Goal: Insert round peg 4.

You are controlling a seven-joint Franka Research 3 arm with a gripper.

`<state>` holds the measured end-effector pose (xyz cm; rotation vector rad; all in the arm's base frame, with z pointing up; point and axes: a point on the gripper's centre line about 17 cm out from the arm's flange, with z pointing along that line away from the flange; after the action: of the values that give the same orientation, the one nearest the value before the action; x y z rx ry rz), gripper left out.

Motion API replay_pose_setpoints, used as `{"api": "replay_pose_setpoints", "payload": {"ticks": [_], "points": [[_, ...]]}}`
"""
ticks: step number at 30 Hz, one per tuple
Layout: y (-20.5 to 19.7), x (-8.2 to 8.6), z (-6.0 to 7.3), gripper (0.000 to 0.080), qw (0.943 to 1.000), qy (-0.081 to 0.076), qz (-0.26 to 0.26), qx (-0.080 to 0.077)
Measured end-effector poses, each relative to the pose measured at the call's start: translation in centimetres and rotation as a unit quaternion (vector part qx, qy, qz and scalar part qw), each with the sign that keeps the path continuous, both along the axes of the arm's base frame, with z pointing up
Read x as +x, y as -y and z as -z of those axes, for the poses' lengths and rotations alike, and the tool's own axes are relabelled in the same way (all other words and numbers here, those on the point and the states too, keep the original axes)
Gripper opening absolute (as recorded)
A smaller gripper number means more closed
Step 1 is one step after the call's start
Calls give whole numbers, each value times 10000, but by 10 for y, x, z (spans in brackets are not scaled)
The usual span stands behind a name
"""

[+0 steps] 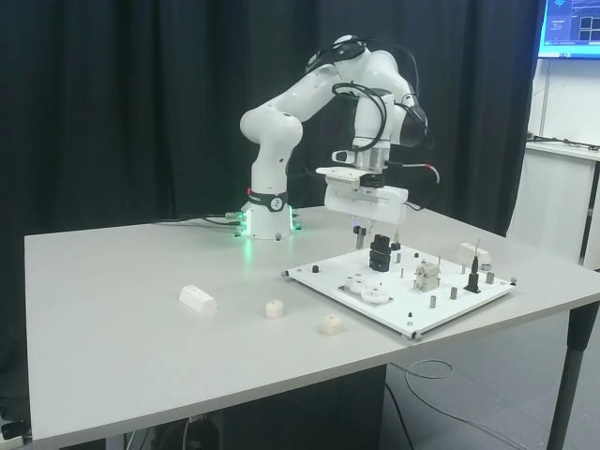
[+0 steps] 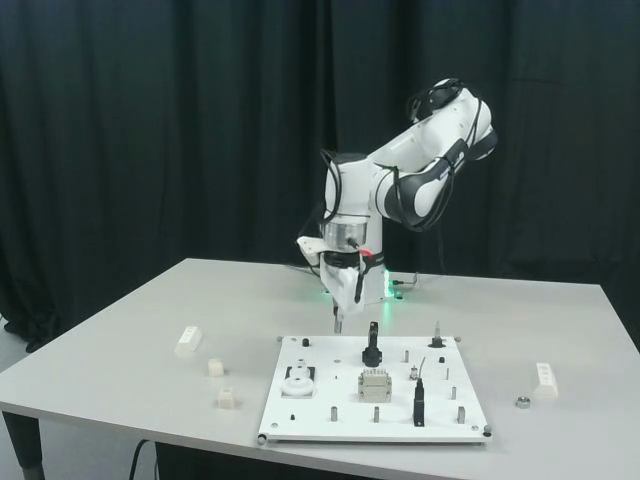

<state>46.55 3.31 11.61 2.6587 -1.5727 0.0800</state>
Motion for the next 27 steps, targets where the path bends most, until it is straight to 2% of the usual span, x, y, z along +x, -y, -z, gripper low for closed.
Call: {"api": "replay_pose_setpoints", "payload": {"ticks": [15, 27], "points": [[6, 2, 21, 143, 9999, 47, 81, -92], [5, 1, 32, 143, 10000, 32, 28, 6]]}}
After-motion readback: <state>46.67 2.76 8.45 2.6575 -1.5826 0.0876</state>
